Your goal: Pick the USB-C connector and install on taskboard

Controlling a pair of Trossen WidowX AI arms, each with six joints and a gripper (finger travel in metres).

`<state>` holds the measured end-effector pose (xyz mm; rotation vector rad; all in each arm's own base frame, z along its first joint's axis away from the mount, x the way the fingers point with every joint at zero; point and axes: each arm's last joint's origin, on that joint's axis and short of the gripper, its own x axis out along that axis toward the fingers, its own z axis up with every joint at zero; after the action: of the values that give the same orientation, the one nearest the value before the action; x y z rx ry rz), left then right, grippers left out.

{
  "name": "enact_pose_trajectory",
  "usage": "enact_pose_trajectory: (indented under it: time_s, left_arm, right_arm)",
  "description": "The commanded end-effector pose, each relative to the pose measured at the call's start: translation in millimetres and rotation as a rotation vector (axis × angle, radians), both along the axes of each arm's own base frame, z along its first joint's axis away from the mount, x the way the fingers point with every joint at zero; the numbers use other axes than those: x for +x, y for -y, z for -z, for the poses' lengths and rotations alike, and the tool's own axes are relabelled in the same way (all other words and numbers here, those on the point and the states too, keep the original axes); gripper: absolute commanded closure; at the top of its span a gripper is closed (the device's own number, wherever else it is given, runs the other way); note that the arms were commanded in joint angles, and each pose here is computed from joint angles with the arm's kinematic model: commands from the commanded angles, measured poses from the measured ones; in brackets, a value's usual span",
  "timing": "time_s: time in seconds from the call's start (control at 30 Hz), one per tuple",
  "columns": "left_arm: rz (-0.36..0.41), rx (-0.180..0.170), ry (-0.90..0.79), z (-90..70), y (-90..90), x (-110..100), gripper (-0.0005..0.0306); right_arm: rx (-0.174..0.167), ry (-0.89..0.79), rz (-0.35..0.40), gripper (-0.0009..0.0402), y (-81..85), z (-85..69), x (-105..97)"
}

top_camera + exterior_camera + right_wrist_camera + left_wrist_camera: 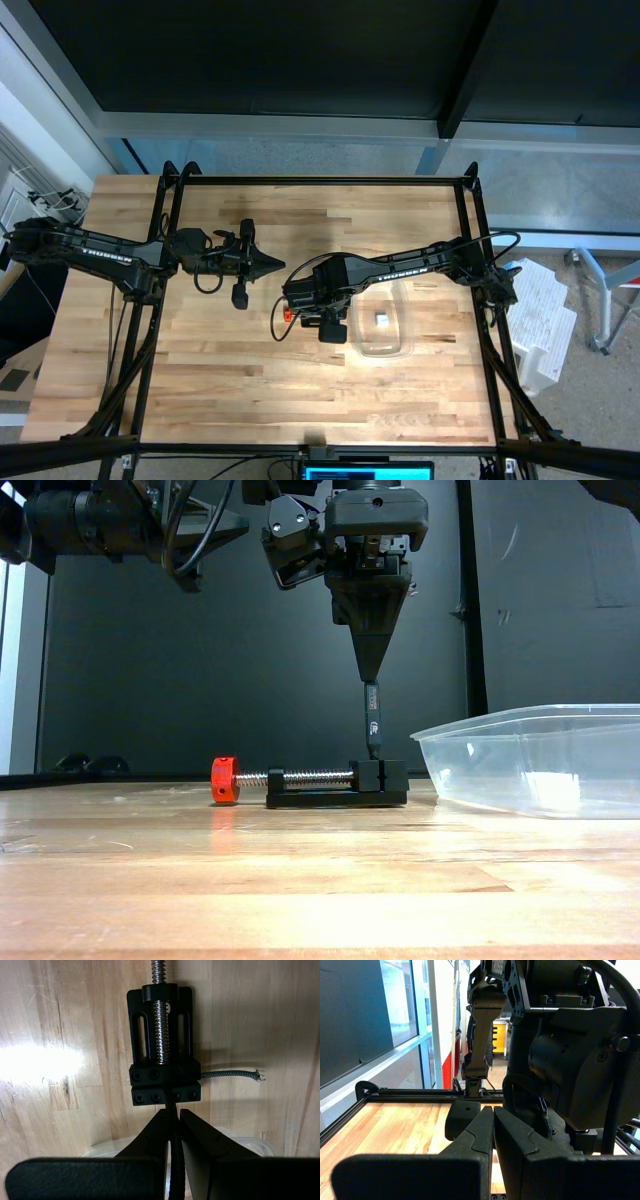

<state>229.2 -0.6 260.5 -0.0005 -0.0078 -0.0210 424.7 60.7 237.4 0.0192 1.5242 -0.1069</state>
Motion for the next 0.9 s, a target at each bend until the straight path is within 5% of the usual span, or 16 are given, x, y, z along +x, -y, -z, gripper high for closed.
enact_pose_trajectory:
  time_s: [0.03,0.63,0.9]
  left_arm:
    - [0.0,0.0,0.0,0.0,0.0,0.0,0.03]
    - [0.0,0.0,0.0,0.0,0.0,0.0,0.03]
    - [0.0,0.0,0.0,0.0,0.0,0.0,0.03]
  right_arm:
    - [0.001,-0.009,-0.001,0.0393,-0.4,4.1,0.8]
    - [0.006,0.024,-0.005,0.0315,-0.7,-10.4,-4.4]
    - [0.012,0.063,-0.008,0.0263,-0.5,-28.0,-11.5]
